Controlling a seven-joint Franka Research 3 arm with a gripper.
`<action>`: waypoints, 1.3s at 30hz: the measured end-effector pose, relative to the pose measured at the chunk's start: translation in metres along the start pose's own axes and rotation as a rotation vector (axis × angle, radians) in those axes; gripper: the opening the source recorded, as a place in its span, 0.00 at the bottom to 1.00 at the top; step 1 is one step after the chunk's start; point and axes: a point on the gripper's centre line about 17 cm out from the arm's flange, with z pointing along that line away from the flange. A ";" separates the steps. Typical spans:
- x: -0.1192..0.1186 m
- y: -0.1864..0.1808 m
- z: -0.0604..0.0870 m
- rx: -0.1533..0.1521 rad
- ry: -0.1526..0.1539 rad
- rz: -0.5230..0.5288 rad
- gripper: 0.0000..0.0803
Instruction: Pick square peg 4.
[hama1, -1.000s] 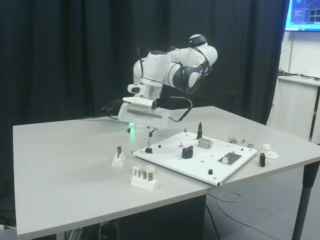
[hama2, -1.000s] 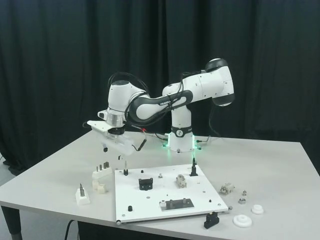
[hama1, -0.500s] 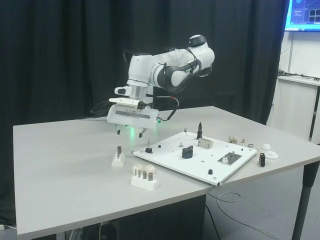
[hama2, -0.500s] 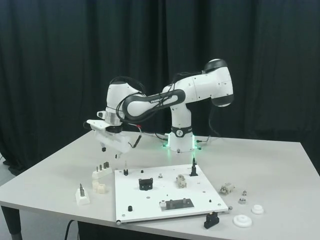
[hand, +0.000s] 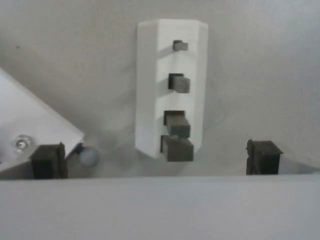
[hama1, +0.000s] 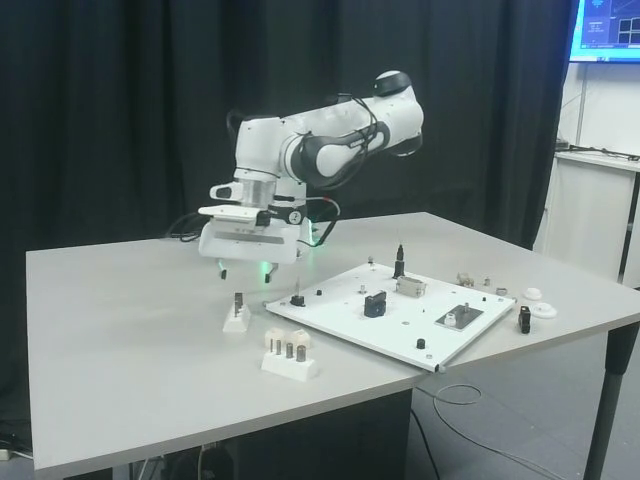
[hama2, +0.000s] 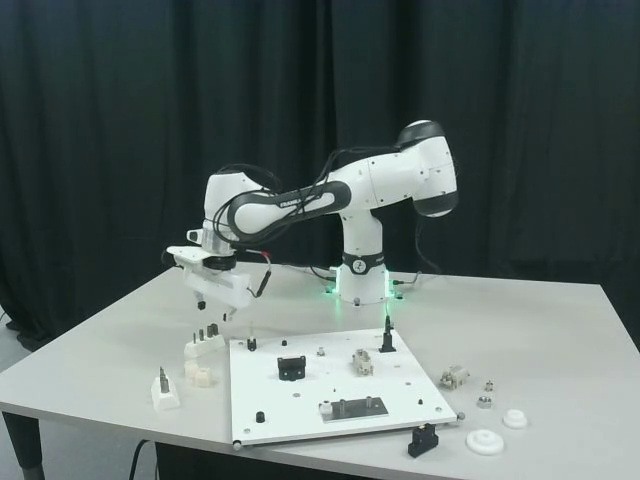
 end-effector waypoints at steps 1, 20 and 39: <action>-0.001 0.001 0.001 0.004 0.000 0.001 1.00; -0.006 0.009 0.020 0.046 0.004 0.020 1.00; -0.011 0.008 0.033 0.050 -0.016 0.013 1.00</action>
